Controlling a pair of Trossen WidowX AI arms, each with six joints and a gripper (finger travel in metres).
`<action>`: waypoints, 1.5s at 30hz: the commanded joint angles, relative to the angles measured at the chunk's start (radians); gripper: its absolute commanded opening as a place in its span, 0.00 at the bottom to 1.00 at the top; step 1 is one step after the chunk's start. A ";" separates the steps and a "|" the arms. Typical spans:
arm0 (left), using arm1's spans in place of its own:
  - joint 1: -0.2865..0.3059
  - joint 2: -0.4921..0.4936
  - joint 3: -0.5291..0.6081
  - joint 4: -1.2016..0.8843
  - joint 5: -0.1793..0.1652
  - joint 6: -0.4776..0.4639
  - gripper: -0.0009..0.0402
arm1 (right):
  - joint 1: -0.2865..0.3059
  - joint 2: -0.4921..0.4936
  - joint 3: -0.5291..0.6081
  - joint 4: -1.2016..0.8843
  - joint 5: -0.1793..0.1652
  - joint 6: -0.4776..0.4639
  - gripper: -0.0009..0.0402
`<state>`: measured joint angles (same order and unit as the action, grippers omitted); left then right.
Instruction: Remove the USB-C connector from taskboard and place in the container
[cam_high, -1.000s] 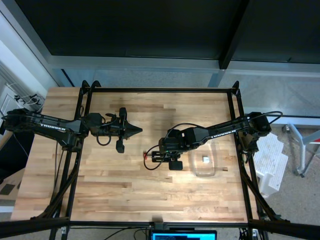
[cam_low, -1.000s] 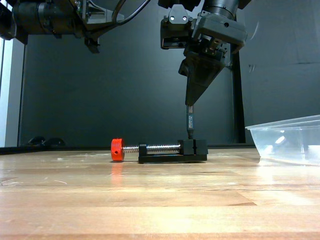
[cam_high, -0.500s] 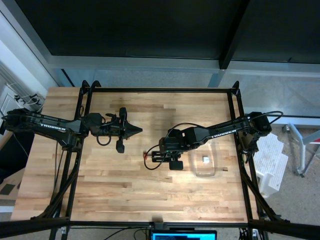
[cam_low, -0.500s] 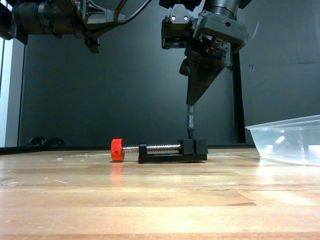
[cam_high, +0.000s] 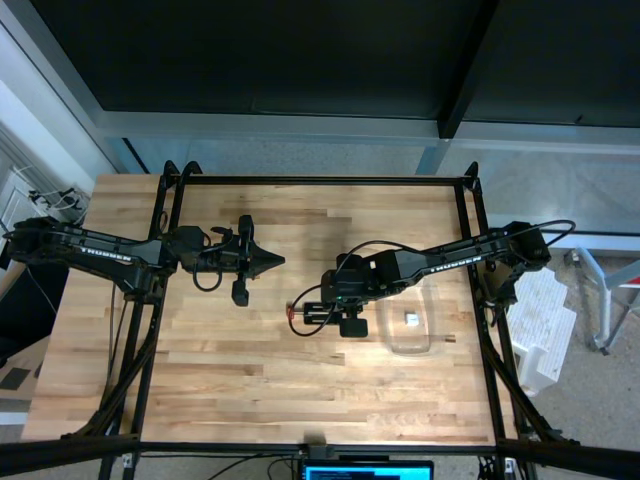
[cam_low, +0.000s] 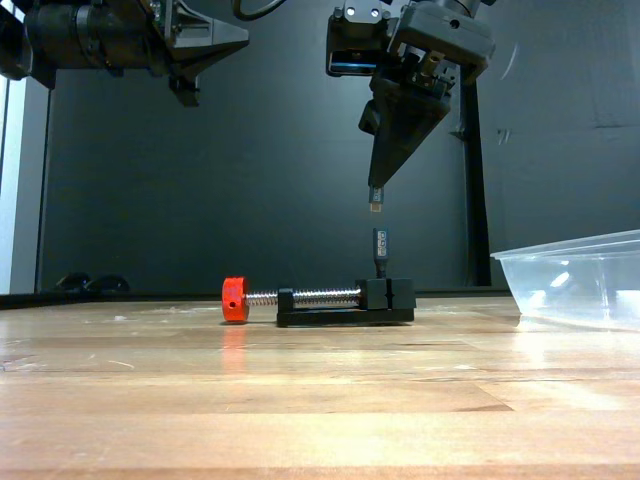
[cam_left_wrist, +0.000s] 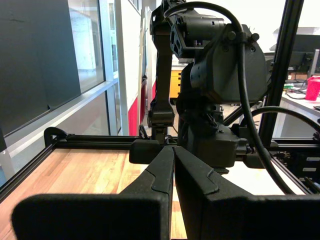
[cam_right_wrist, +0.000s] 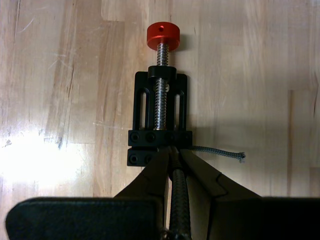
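The taskboard (cam_low: 345, 300) is a black block with an orange-red knob (cam_low: 234, 299), lying on the wood; it also shows in the high view (cam_high: 318, 313) and the right wrist view (cam_right_wrist: 159, 120). My right gripper (cam_low: 377, 185) hangs straight above its right end, shut on the USB-C connector (cam_low: 375, 202), a tiny dark plug clear of the board. A thin grey sliver (cam_low: 380, 250) stays upright on the block below it. The clear container (cam_low: 575, 280) sits to the right. My left gripper (cam_high: 270, 261) hovers shut at the left, holding nothing.
A small white block (cam_high: 410, 319) lies inside the container (cam_high: 408, 350). A short grey braided cord (cam_right_wrist: 220, 151) lies on the wood beside the taskboard. Black frame rails (cam_high: 320, 181) border the table.
My right gripper has risen, lifting the USB-C connector up off the grey sliver on the taskboard; a gap now shows between them. The left arm has not moved.
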<state>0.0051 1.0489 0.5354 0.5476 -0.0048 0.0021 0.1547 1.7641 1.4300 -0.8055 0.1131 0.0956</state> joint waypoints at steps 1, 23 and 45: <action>0.000 0.000 0.000 0.000 0.000 0.000 0.02 | 0.001 -0.005 0.000 -0.006 0.000 0.002 0.02; 0.000 0.000 0.000 0.000 0.000 0.000 0.02 | 0.077 -0.314 -0.228 -0.066 -0.001 0.080 0.02; 0.000 0.000 0.000 0.000 0.000 0.000 0.02 | 0.124 -0.579 -0.509 -0.110 0.000 0.084 0.02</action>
<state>0.0051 1.0489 0.5354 0.5476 -0.0048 0.0021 0.2775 1.1950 0.9329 -0.9131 0.1123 0.1791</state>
